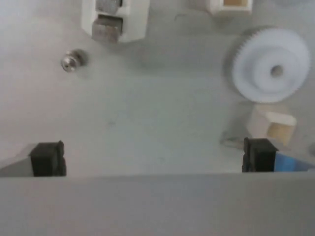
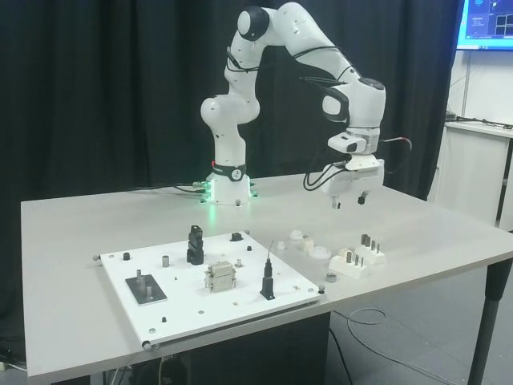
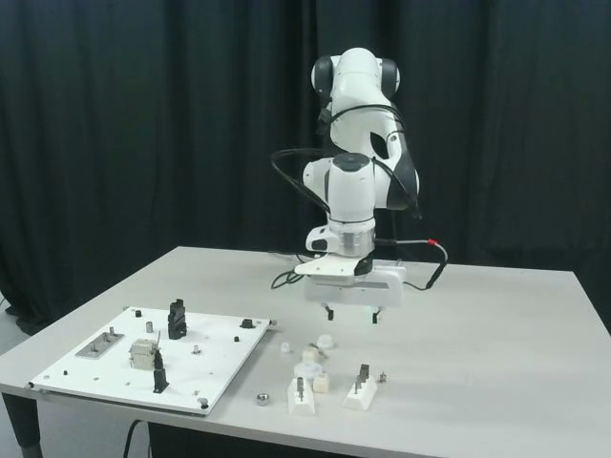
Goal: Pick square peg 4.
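- The square pegs (image 2: 368, 241) are seen standing upright in a white peg holder (image 2: 359, 261) near the front right part of the grey table (image 2: 72, 233); which one is peg 4 cannot be told.
- In the second room view the holder appears as two white blocks (image 3: 301, 396), each with dark pegs (image 3: 364, 374) standing in it, close to the table's front edge.
- In the wrist view one holder block with a grey peg (image 1: 106, 28) set in it is seen, and a white gear (image 1: 271, 65) lies well apart from it.
- A small metal nut (image 1: 73, 60) is seen lying on the table near that block.
- The gripper (image 2: 349, 198) is held above the table, clear of the pegs, with nothing between its fingers.
- The black fingertips (image 1: 47, 158) are spread wide apart.
- The white arm (image 2: 240, 88) is bolted at the back of the table.
- A white assembly board (image 2: 208, 285) carrying black fixtures is laid on the table, well apart from the holder.
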### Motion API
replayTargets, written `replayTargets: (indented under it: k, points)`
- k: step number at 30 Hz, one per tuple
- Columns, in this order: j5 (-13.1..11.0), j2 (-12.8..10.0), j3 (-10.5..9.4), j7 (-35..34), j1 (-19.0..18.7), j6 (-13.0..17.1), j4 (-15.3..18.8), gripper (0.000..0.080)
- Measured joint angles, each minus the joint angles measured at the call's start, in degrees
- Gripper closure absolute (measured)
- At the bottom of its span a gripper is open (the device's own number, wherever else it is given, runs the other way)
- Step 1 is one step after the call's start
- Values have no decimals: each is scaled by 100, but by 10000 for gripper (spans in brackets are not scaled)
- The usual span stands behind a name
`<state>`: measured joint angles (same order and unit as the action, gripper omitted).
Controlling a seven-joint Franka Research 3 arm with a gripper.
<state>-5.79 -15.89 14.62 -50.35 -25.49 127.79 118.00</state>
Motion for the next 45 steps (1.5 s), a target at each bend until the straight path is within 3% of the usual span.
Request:
replayTargets:
  k: [12, 26, 45]
  points:
    - [-268, -71, -8, -357, -171, 457, 83, 3]
    - [-272, -488, -9, -709, -370, 1236, 82, 3]
    - [-270, -938, -12, -879, -499, 1752, 79, 3]
